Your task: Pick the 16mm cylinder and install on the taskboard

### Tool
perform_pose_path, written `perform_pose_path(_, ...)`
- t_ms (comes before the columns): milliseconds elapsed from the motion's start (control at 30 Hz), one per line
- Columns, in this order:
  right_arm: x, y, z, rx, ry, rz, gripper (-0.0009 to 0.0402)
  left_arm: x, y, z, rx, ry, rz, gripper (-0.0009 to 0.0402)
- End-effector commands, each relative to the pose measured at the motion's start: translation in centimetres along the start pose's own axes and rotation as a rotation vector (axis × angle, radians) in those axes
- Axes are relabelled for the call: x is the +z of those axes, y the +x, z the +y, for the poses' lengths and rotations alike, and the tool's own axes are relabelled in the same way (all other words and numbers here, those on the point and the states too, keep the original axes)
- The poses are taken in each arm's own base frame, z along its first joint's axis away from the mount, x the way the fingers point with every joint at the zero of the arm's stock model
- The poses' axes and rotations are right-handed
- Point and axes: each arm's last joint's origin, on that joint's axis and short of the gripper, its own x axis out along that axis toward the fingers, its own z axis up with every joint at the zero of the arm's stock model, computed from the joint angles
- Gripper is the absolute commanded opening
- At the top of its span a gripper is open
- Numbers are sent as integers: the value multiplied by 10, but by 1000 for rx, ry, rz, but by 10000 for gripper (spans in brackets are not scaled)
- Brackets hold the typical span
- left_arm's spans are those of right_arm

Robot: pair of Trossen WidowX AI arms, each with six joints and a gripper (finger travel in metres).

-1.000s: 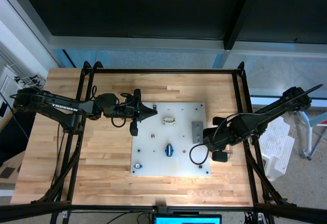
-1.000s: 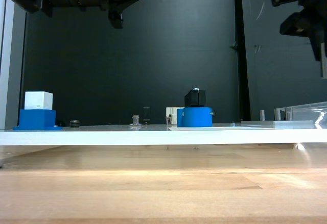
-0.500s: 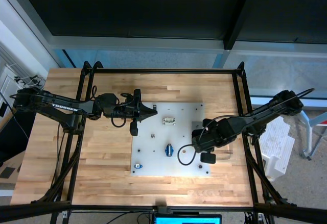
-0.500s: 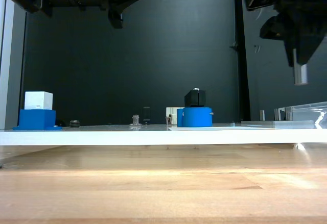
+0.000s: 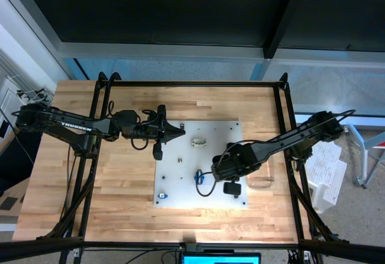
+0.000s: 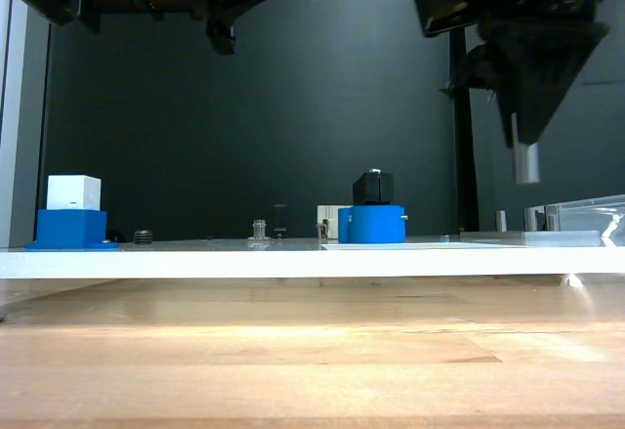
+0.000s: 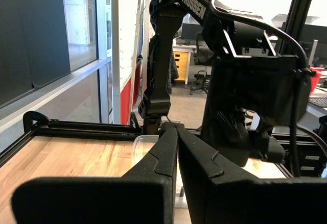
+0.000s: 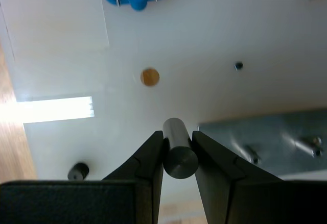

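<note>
Over the taskboard point(image 5: 180, 183), right of its middle: right gripper point(image 8: 178, 141), narrowed and clamped on the 16mm cylinder point(image 8: 179, 155). The cylinder hangs upright, clear of the white plate, between a small brown hole point(image 8: 149, 76) and the grey metal block point(image 8: 265, 132). Left gripper point(image 5: 180, 132): fingers pressed together, empty, raised over the taskboard's far left corner.

A pale wooden surface point(image 5: 120, 186) sits inside a black metal frame point(image 5: 192, 84). A clear plastic tray point(image 5: 264, 177) lies on it toward the right. A lit blue screen point(image 5: 221, 258) shows at the near edge. White papers point(image 5: 328, 171) lie beyond the right edge.
</note>
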Motion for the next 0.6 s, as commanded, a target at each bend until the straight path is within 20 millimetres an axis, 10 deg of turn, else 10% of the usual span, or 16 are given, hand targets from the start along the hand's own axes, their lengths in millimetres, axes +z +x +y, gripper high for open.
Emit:
perform_pose_path(33, 9, 5, 3, -2, -13, 2, 2, 0, 0, 0, 0, 0, -1, 0)
perform_pose_path(600, 29, 31, 14, 7, -22, 0, 2, 0, 0, 0, 0, 0, 0, 0)
